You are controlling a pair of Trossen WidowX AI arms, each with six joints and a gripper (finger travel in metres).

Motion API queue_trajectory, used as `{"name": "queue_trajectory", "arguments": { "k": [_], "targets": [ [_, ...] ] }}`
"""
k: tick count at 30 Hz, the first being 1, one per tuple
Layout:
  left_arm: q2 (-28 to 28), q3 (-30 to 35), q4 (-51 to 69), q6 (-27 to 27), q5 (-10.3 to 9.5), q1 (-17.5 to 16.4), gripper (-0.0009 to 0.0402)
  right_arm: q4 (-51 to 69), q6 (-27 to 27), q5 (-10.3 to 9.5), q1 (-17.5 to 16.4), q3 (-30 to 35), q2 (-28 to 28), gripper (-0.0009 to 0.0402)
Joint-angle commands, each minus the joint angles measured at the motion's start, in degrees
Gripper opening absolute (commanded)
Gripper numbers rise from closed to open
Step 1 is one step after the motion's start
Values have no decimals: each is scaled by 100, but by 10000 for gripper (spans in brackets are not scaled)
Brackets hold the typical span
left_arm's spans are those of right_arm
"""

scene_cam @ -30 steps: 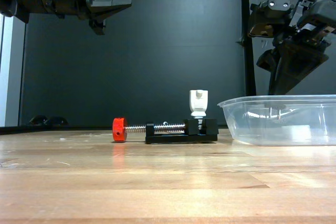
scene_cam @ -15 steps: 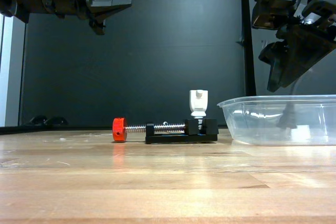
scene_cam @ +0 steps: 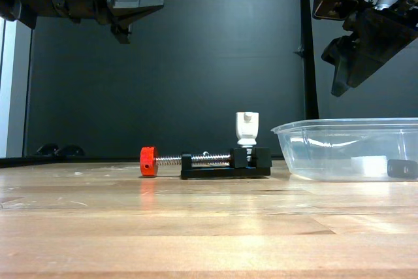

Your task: Remove the power plug from the receptacle and place in the container

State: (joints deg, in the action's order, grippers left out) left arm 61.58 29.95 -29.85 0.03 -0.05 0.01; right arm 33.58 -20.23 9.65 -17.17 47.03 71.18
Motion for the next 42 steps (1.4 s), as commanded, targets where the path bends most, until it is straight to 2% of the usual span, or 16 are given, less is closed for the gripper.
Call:
{"name": "queue_trajectory", "arguments": {
  "k": [1,4,8,17,18,22,27,29,32,35,42],
  "targets": [
    [2,0,-2,-2,2,0,0,-387,232,7,184,4,-87,192],
    [2,0,-2,-2,0,0,0,-892,616,4,483,4,-275,186],
    [2,0,0,-2,2,0,0,-1541,1080,4,879,4,-457,151],
    [2,0,0,-4,0,-2,0,-3268,1834,-70,1132,-271,-811,49],
    [2,0,-2,-2,2,-2,0,-3508,1836,-116,1172,-339,-828,39],
    [2,0,-2,-2,2,-2,0,-4159,1897,-542,1384,-518,-874,-1],
    [2,0,0,-2,0,-2,0,-4992,1996,-710,1637,-785,-874,0],
    [2,0,-2,-2,2,0,0,-5316,2063,-841,1707,-931,-881,0],
    [2,0,-2,-2,2,0,0,-5709,2074,-848,1740,-1119,-885,0],
    [2,0,-2,-2,2,-2,0,-6120,2050,-1130,1829,-1296,-890,0],
    [2,0,0,-2,0,0,0,-6426,1989,-1276,2096,-1519,-890,0]
  ]
}}
